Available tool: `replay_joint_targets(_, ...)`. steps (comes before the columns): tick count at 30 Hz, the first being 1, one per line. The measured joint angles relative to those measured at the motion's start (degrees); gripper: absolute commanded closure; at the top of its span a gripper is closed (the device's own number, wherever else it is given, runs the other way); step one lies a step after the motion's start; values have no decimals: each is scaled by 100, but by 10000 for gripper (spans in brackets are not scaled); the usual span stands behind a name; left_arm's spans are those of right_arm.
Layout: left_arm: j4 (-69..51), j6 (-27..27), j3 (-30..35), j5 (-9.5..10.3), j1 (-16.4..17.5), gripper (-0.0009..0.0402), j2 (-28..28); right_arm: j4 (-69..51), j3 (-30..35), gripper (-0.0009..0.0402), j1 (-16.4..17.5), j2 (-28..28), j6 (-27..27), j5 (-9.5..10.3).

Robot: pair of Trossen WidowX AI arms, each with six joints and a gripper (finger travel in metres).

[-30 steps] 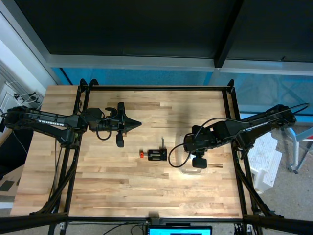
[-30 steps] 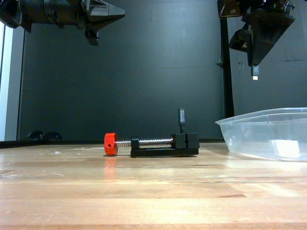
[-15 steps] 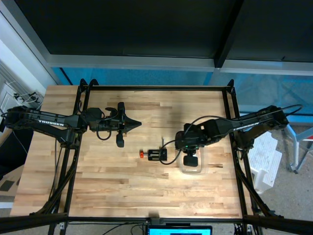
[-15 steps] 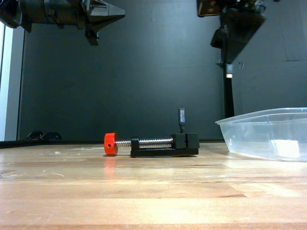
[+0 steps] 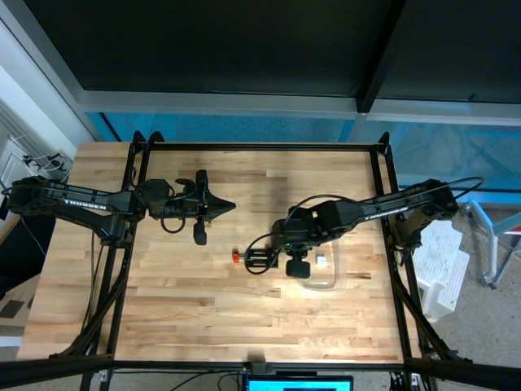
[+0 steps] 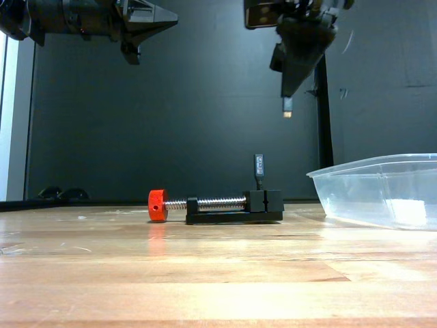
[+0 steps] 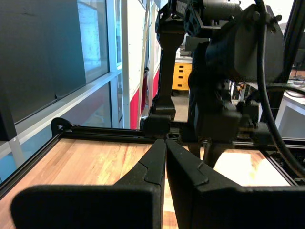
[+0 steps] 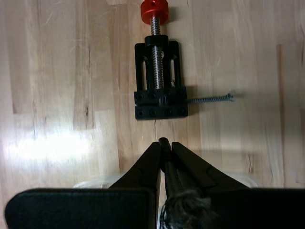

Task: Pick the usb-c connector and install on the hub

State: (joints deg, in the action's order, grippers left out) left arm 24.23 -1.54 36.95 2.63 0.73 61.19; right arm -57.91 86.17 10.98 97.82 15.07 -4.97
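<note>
The hub (image 5: 259, 258) (image 6: 232, 203) (image 8: 159, 98) is a small black block lying mid-table, its orange-red knob pointing left and a thin metal pin (image 8: 209, 99) sticking out by its other end. My right gripper (image 5: 282, 244) (image 6: 287, 94) (image 8: 164, 144) hangs high above the table, just right of the hub, shut on the usb-c connector (image 6: 287, 107) (image 8: 164, 141). The connector's tip pokes out below the fingers and a dark cable trails from it. My left gripper (image 5: 230, 207) (image 6: 174, 15) (image 7: 165, 143) is parked high at the left, shut and empty.
A clear plastic tray (image 5: 321, 287) (image 6: 362, 188) stands right of the hub, partly under the right arm, with a small pale grey square piece (image 5: 321, 260) (image 6: 403, 210) inside. A black frame runs around the table's edges.
My right gripper has carried the connector leftward, from above the tray to a spot just right of the hub. The left arm and the hub have stayed put.
</note>
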Motion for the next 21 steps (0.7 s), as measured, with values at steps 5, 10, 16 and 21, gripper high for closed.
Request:
replay_joint_targets(5,0,-2,2,0,0,393,0,9,225,393,-79,264,-33,0)
replay_joint_targets(10,0,-2,0,0,0,393,2,20,389,393,-168,393,-90,2)
replay_joint_targets(16,0,-2,0,0,0,393,2,55,391,393,-212,393,-144,-2)
replay_joint_targets(21,0,0,0,0,0,393,0,94,391,393,-203,396,-146,0)
